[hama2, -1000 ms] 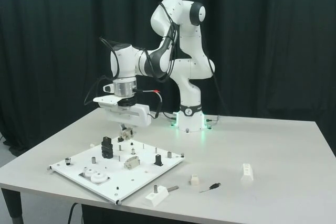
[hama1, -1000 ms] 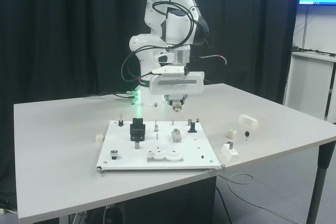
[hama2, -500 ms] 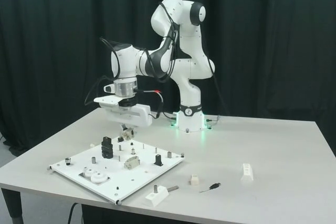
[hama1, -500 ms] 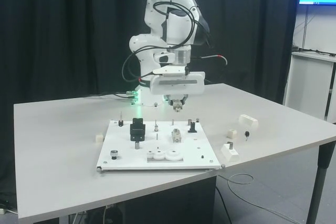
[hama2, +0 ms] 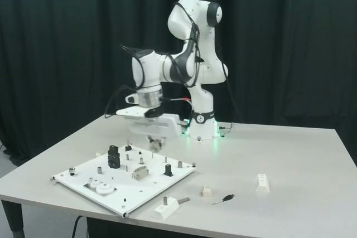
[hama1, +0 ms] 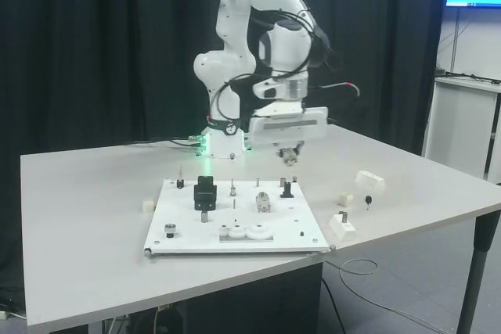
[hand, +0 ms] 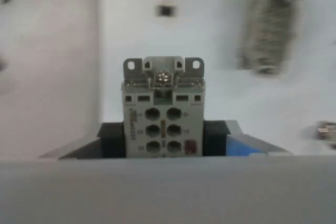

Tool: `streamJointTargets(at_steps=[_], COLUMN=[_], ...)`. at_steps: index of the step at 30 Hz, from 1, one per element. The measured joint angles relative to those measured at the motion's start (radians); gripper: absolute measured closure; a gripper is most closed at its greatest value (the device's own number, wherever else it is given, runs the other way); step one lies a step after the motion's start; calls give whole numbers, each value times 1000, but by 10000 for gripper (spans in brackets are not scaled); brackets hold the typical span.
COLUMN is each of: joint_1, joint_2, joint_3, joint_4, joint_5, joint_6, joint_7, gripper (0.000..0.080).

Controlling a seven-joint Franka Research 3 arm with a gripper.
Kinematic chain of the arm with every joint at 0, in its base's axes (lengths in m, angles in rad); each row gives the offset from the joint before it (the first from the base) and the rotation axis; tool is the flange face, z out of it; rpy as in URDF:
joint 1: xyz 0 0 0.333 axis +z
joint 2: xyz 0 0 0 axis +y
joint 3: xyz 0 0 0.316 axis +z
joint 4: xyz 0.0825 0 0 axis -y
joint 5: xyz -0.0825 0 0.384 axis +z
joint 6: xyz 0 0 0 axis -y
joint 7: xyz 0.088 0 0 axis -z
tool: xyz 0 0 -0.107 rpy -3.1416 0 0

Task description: Place waterproof.

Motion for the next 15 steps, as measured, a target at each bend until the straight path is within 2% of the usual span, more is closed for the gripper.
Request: streamJointTargets(at_steps=[6,15], joint_1=[63,161], joint_2=[5,34], joint_3=[23,72], joint_4=[-2,2], joint_5=[29,53], joint_6=[30,151], joint_7=[55,153], gripper=[494,494])
